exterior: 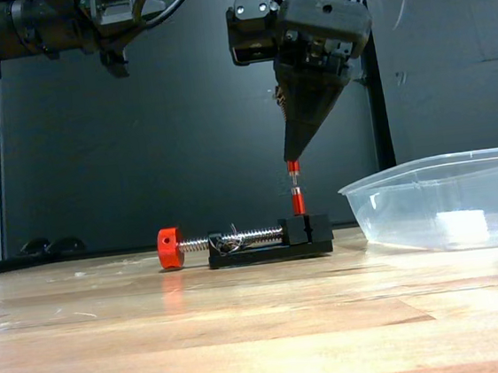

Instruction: Pick the RCA connector and install on taskboard

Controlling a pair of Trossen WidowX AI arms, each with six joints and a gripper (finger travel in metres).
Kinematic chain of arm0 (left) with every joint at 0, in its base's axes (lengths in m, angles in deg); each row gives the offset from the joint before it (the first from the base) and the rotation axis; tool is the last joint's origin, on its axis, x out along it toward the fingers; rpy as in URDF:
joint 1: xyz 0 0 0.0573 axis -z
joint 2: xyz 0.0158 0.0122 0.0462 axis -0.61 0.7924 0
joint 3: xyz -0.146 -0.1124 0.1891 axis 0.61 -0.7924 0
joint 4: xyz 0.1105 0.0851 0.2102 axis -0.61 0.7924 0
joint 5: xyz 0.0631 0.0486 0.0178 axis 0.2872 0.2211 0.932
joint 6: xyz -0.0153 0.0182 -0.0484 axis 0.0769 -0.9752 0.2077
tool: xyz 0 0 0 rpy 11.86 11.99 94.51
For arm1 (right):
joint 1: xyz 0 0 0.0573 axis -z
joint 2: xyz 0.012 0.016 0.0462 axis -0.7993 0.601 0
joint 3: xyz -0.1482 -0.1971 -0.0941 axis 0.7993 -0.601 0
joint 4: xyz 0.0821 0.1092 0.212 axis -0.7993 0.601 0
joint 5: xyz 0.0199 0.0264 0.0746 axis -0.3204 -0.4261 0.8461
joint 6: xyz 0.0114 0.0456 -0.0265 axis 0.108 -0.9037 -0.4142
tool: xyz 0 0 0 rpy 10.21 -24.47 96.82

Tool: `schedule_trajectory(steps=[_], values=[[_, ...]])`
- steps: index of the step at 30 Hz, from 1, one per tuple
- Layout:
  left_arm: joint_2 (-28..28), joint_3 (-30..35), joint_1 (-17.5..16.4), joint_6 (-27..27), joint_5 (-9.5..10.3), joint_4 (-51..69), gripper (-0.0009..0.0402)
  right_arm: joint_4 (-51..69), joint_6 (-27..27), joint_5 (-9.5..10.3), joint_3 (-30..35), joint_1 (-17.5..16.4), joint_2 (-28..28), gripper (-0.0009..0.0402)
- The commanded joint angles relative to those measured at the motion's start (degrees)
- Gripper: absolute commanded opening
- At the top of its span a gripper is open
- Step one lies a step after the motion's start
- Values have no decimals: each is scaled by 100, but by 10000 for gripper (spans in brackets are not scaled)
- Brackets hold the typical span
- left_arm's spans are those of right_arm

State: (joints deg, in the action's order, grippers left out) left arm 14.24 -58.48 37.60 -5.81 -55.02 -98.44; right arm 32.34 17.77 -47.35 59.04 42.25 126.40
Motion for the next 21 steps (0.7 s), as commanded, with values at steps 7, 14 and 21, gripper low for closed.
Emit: schedule_trajectory(steps=[7,14,21], values=[[0,2,0,-2,0,-2,0,-4,66,-11,-4,24,2,0],[2,2,0,0,0,-2,0,-20,105,-7,-42,42,2,0],[2,2,0,0,0,-2,0,-24,101,-7,-55,44,2,0]])
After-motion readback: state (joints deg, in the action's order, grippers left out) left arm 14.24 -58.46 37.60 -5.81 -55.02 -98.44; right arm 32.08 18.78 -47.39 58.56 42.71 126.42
